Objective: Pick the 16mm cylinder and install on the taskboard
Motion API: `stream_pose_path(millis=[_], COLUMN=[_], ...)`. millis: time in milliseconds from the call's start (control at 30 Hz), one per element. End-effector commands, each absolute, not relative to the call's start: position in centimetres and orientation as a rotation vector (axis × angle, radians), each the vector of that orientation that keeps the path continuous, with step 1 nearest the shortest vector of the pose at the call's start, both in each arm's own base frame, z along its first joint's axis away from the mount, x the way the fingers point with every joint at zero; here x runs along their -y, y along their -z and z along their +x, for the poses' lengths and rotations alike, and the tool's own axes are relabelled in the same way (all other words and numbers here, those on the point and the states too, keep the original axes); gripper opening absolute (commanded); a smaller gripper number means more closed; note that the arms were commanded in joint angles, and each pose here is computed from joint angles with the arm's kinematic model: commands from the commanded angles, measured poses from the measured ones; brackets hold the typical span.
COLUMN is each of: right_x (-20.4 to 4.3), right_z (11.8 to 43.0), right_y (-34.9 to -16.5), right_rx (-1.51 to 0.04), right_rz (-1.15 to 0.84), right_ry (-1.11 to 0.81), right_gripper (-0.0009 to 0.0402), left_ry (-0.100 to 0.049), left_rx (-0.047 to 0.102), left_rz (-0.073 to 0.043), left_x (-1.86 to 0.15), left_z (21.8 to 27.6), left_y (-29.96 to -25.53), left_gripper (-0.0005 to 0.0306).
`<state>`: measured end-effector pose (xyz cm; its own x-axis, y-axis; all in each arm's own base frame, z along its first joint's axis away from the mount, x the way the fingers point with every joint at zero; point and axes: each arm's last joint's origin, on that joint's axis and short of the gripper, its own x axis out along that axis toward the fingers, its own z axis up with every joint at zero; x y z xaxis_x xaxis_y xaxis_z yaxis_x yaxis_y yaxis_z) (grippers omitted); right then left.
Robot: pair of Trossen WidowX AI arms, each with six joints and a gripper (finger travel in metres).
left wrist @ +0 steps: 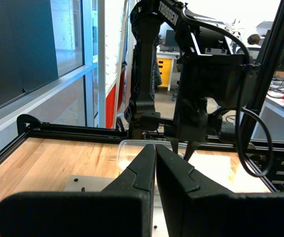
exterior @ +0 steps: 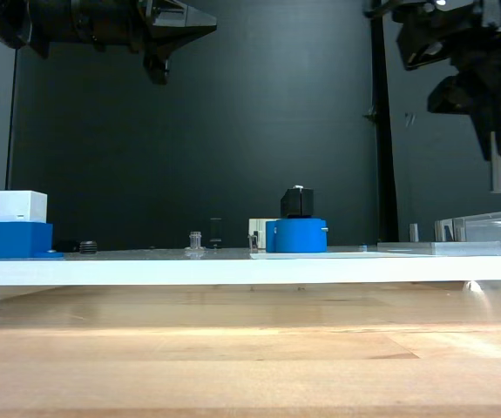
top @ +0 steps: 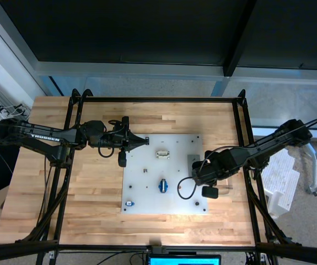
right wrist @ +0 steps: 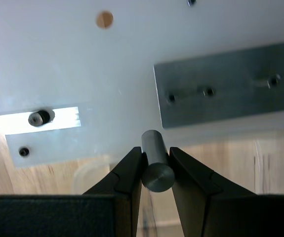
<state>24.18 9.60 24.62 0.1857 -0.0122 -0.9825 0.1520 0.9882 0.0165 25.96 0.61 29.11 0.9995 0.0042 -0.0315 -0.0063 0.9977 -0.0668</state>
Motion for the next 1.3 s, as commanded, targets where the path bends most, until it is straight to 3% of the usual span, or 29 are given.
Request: stream_pose_path(millis=[33,700,1300], right_x=[-9.8,-11.3,-11.7], right_z=[25.3,31.9,33.6], right_y=[-24.5,-23.6,-22.6], right_rx=[-1.389,-1.393,-1.390], right_rz=[0.117,0.103,0.107], right_ry=[0.117,0.113,0.116], right_gripper=[0.0007,0.0007,0.0007], left_ry=[-0.005,-0.005,-0.005], left_rx=[-0.031,-0.031,-0.031], left_rz=[-0.067,-0.067,-0.067], left_x=[-0.62,-0.62,-0.61], left_z=[25.96,25.96,25.96], left_y=[-29.12,-29.12,-29.12], left_gripper=[0.0000,0.0000,0.0000])
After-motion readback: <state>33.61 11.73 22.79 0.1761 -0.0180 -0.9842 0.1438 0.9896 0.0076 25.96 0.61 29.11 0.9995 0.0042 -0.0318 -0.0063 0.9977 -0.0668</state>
